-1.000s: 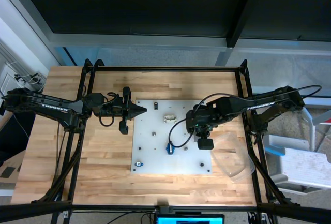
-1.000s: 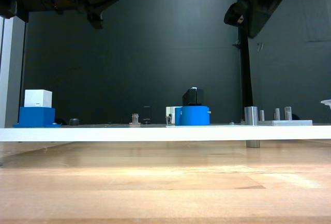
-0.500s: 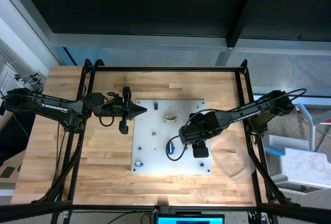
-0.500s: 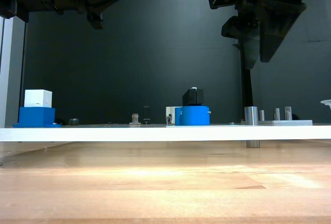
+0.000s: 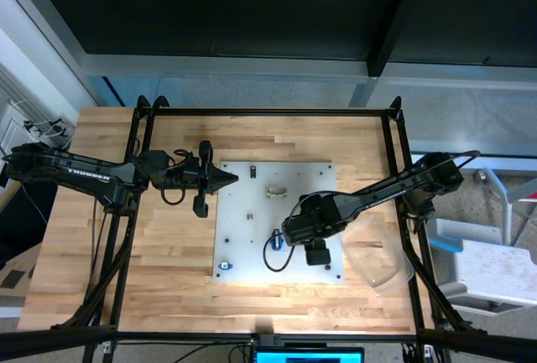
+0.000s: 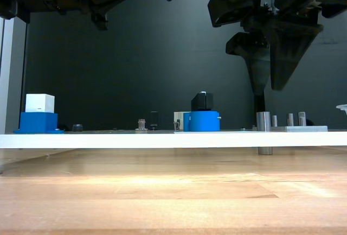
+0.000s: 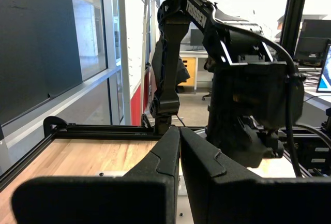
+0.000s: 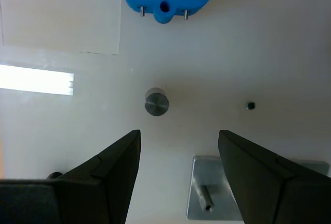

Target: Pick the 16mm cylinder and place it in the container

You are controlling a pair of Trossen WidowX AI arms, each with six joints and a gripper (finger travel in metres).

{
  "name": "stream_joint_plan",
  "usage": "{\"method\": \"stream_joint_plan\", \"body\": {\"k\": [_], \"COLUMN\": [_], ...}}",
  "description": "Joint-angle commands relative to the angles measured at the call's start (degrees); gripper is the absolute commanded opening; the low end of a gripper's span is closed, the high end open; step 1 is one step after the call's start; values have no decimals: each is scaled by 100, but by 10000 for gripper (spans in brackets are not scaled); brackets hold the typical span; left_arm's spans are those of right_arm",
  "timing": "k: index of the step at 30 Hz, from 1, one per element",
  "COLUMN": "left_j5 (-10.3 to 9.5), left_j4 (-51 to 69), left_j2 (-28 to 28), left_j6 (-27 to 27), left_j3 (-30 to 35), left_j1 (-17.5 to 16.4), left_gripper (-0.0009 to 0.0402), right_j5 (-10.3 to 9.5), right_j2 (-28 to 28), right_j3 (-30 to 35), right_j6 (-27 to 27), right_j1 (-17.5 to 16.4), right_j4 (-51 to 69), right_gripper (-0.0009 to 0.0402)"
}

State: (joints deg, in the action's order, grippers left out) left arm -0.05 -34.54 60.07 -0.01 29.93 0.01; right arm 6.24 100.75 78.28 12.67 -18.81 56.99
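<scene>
Two fingers [image 8: 111, 177] of the right end effector [image 8: 179, 133] are spread wide with nothing between them, hovering above the 16mm cylinder [image 8: 156, 103], which stands upright on the white board [image 8: 289, 53] near the blue part [image 8: 165, 1] and the flat grey block [image 8: 199, 168]. Off the board's right edge the clear container [image 5: 390, 279] sits on the table [image 5: 168, 279]. At the board's left edge the left end effector [image 5: 228, 177] hangs with its fingers pressed together, holding nothing.

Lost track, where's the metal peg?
Right wrist view: peg on the white board between blue part and grey block, under the open right gripper; left gripper hangs left.
</scene>
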Motion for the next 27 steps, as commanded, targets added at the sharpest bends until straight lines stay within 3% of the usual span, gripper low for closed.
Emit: {"method": "stream_joint_plan", "body": {"k": [1,14,27], "left_j5": [2,2,2], "left_j4": [0,0,0], "left_j2": [2,2,2], "left_j6": [0,0,0], "left_j3": [2,2,2], "left_j1": [-2,0,-2], "left_gripper": [0,0,0], "right_j5": [-42,-179,-179], "right_j2": [98,326,479], "right_j3": [-2,-2,-24], "right_j6": [-11,-11,-72], "right_j1": [-15,-37,-35], "right_j4": [-101,-339,-501], "right_gripper": [208,208,208]}}
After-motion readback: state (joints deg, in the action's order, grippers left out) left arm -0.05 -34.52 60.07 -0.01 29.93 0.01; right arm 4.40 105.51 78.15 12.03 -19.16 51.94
